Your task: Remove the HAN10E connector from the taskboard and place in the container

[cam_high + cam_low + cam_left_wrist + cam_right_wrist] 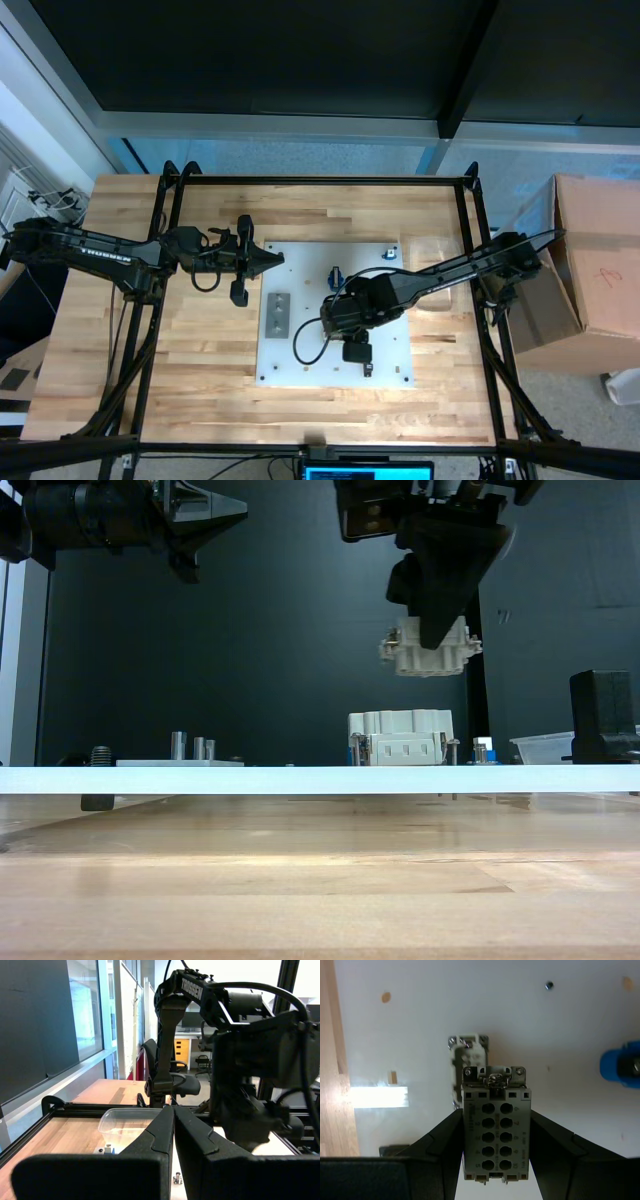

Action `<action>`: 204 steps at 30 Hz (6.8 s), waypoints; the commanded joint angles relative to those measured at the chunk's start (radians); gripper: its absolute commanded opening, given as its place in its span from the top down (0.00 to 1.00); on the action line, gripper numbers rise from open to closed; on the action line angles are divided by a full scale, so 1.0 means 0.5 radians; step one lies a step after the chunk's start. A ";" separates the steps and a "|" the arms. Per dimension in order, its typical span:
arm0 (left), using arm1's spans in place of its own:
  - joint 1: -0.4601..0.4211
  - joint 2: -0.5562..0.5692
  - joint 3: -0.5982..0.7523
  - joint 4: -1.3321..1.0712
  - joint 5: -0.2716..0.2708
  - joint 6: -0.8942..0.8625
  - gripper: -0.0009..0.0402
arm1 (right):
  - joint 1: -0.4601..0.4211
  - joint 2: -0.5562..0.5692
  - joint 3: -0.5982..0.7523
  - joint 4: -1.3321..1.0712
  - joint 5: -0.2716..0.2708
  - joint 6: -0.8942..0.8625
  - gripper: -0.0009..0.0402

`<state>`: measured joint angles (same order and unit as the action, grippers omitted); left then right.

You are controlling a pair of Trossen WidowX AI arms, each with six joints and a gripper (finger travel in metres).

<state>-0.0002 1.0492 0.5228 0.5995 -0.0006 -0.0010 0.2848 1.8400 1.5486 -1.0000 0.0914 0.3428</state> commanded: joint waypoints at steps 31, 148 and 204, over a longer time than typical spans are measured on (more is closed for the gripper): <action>0.001 0.000 0.000 0.000 0.001 0.001 0.98 | -0.375 -1.157 -1.235 0.005 0.025 0.123 0.96; 0.001 0.000 0.000 0.000 0.001 0.001 0.98 | -0.642 -1.341 -1.479 -0.087 0.027 -0.103 0.82; 0.001 0.000 0.000 0.000 0.001 0.001 0.98 | -0.603 -1.466 -1.920 0.084 0.094 0.571 0.53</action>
<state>-0.0002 1.0492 0.5224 0.5991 -0.0006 -0.0010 -0.0174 1.1065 0.5888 -0.9573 0.1387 0.6231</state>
